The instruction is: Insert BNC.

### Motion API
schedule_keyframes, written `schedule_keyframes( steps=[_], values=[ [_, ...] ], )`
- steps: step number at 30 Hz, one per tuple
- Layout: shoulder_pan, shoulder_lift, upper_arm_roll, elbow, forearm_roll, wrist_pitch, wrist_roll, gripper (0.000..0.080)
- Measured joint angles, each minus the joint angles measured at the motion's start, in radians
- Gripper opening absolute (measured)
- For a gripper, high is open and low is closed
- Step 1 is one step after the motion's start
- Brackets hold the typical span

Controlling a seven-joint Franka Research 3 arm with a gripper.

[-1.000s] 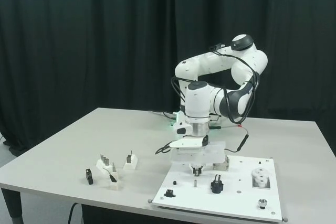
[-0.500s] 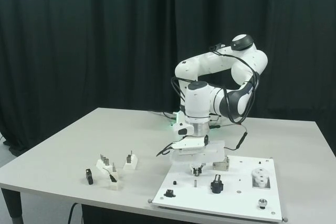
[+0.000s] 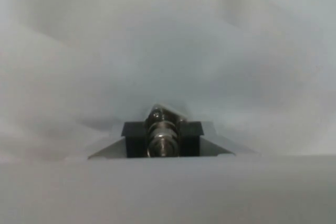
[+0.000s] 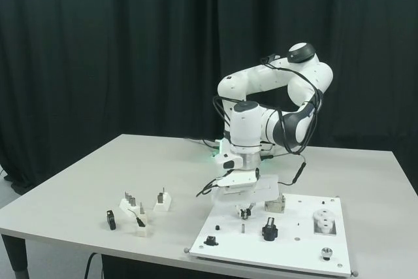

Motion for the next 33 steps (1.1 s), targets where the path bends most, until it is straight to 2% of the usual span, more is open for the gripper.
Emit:
schedule_keyframes(
  steps=[14,24,33],
  values=[
    [0.000,0.000,0.000,0.000,0.000,-0.001,-0.078,0.0120],
    [0.000,0.000,0.000,0.000,0.000,-0.001,-0.189,0.0120],
    [0.000,0.000,0.000,0.000,0.001,-0.002,-0.189,0.0120]
  ],
)
